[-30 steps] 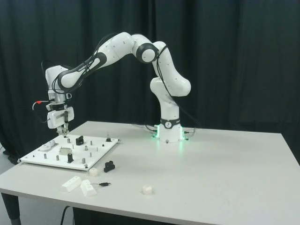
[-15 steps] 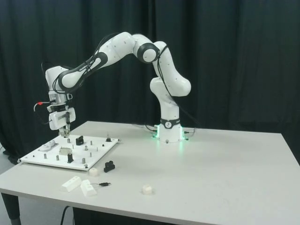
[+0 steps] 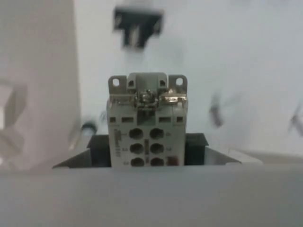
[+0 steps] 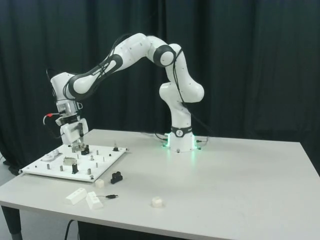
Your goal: Place waterproof.
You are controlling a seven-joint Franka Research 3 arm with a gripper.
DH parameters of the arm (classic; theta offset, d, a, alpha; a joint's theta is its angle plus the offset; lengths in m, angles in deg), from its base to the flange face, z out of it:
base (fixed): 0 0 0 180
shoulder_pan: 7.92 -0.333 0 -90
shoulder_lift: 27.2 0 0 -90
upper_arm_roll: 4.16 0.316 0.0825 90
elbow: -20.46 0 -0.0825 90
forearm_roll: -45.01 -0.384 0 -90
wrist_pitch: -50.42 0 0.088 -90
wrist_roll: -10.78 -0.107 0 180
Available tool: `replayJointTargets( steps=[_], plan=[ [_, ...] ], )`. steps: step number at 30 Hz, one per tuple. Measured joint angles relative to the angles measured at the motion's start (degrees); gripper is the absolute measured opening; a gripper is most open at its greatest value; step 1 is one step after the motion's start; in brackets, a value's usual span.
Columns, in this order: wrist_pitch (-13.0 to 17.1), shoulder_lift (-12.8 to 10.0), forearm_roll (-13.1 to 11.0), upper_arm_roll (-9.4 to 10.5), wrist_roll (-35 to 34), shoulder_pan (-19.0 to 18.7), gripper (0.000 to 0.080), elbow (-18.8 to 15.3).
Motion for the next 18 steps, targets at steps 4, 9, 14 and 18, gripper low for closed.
replayJointTargets(
  steps=[4, 9, 14, 18],
  plan=[
    [-0.62, 0.09, -0.05, 0.03, -2.02, -3.05, 0.0312, -0.14],
    [-0.65, 0.13, -0.05, 0.04, -4.64, -7.02, 0.0313, -0.67],
    [-0.41, 0.13, -0.05, 0.05, -7.07, -10.97, 0.0313, -1.39],
    [0.38, 0.13, -0.04, 0.10, -8.44, -13.94, 0.0313, -2.14]
  ],
)
